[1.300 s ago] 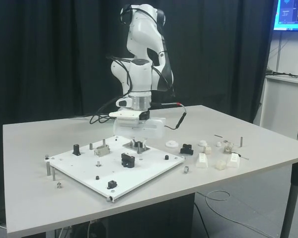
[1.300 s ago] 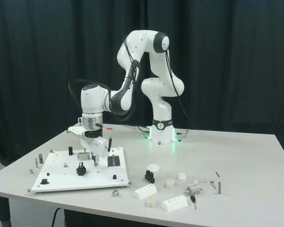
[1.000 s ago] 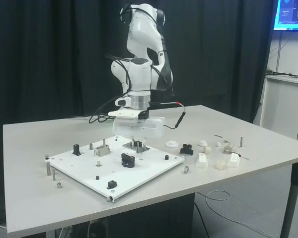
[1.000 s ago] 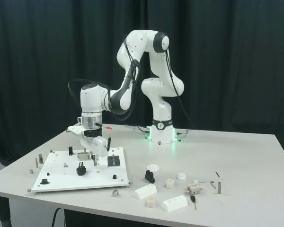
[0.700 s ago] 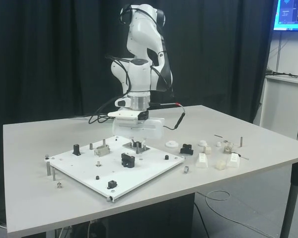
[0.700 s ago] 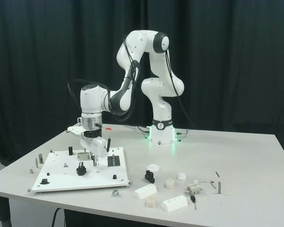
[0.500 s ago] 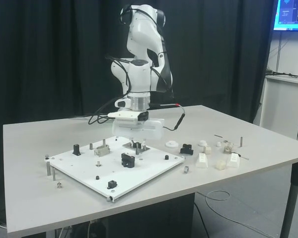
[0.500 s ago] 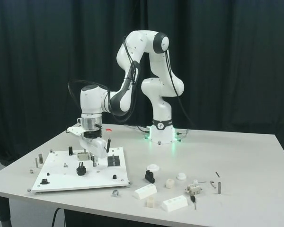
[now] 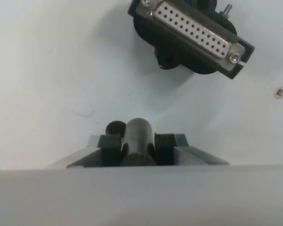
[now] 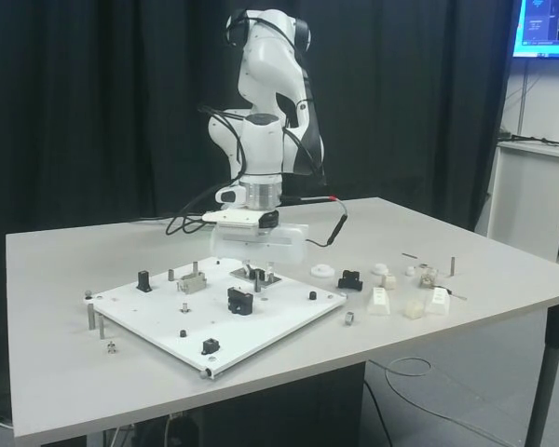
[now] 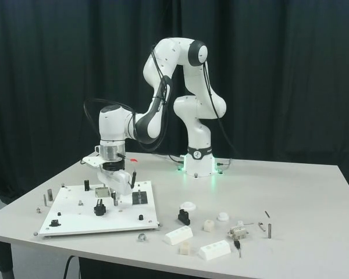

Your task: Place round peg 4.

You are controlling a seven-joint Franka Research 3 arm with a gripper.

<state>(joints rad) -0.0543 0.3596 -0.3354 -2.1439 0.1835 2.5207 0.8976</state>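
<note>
A grey counter (image 10: 93, 251) carries everything, with black curtains (image 11: 291, 70) behind it. On it lies a white board (image 10: 261, 321), my landmark. My fingers (image 9: 137, 147) are clenched on round peg 4 (image 9: 137, 136), holding it upright just above the board, beside a dark hole (image 9: 115, 127) in its surface. Near the peg on the board sits a black connector (image 9: 193, 35) with rows of pin holes. Off the board's edge, small white blocks (image 10: 410, 303) lie loose on the counter. I can read no writing anywhere.
</note>
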